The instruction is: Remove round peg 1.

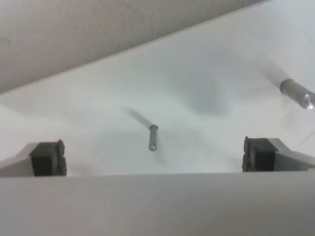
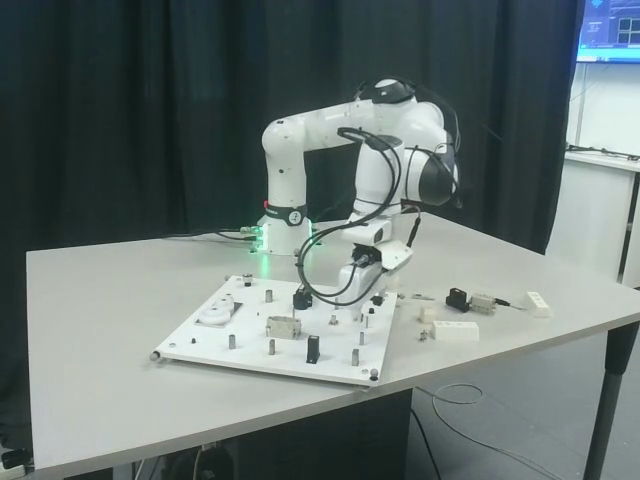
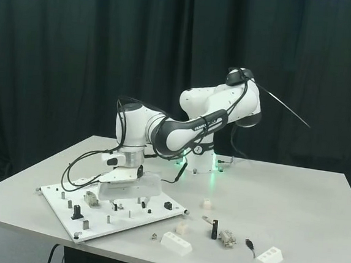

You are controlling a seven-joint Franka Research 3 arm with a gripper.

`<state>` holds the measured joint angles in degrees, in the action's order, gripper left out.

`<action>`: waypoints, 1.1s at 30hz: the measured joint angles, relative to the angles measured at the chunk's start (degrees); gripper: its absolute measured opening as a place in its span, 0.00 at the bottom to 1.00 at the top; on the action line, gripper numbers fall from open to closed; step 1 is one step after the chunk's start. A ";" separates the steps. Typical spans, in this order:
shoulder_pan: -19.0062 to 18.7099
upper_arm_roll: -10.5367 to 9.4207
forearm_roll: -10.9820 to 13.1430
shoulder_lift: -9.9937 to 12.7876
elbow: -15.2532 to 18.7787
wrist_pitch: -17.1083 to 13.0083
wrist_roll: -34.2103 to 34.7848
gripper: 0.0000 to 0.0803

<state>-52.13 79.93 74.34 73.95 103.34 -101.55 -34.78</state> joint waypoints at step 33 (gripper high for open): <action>-4.77 -1.46 3.80 0.34 6.48 -7.26 -2.42 1.00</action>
<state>-56.90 78.48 78.14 74.29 109.82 -108.81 -37.20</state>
